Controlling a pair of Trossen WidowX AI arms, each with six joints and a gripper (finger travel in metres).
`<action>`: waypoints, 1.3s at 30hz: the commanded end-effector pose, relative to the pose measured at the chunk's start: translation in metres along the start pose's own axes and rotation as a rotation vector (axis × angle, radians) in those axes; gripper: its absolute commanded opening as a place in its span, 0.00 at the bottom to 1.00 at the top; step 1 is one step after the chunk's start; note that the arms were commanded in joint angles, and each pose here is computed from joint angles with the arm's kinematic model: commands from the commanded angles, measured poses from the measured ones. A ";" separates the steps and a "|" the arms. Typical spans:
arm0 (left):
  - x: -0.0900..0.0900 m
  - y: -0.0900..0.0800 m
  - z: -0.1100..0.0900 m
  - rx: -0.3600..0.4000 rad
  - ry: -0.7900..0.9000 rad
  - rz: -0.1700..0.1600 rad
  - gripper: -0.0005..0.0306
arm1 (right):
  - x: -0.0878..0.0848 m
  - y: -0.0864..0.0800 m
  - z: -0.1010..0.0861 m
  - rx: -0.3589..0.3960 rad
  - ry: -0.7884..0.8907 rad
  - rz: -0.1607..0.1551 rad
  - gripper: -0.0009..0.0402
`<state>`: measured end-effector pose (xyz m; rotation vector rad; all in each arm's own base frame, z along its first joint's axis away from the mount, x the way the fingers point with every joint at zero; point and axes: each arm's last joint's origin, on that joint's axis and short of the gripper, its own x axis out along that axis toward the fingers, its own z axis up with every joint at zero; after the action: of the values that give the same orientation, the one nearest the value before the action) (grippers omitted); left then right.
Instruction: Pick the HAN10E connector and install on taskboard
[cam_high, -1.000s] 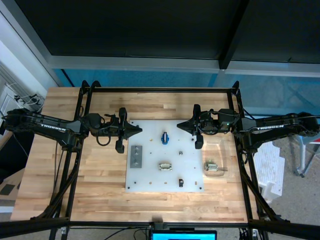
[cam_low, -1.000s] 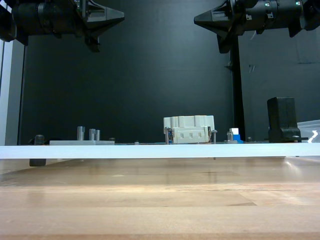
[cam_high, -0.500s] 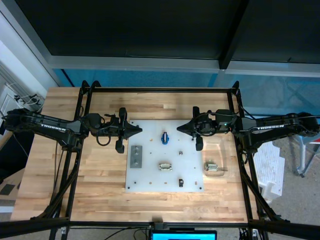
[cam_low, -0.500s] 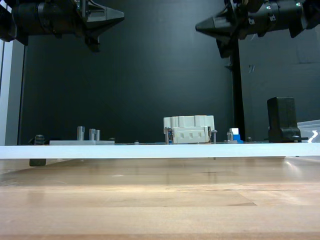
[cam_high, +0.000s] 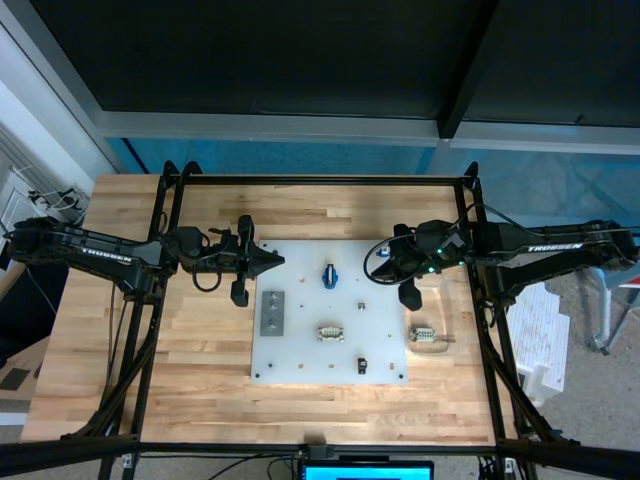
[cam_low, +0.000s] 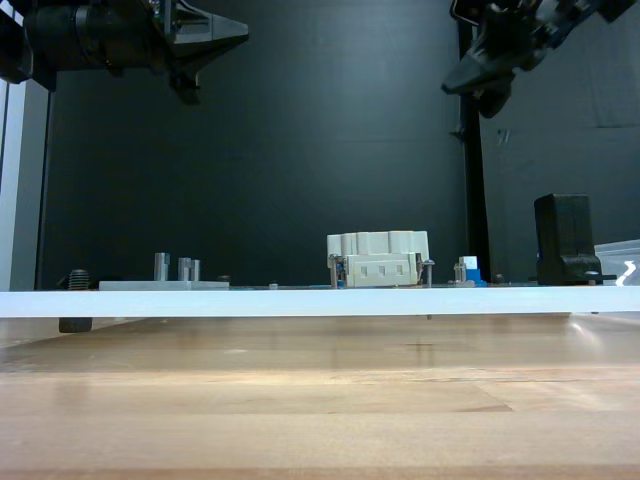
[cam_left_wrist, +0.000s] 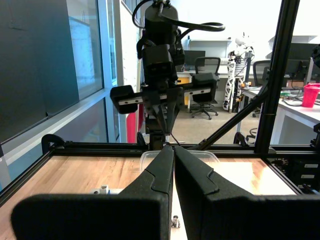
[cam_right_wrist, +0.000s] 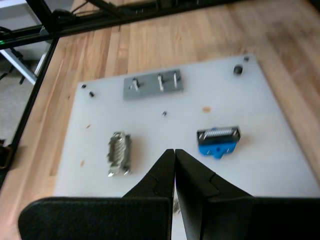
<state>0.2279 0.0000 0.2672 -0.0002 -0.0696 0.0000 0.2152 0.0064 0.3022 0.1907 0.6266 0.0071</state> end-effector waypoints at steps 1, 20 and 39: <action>0.000 0.000 0.000 0.000 0.000 0.000 0.02 | -0.007 0.004 0.000 0.009 0.070 -0.006 0.02; 0.000 0.000 0.000 0.000 0.000 0.000 0.02 | -0.033 0.027 -0.026 0.011 0.466 -0.031 0.02; 0.000 0.000 0.000 0.000 0.000 0.000 0.02 | -0.022 0.070 -0.059 -0.091 0.730 -0.084 0.02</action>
<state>0.2279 0.0000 0.2672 0.0002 -0.0696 0.0000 0.1656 0.0823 0.2828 0.0742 1.3502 0.0339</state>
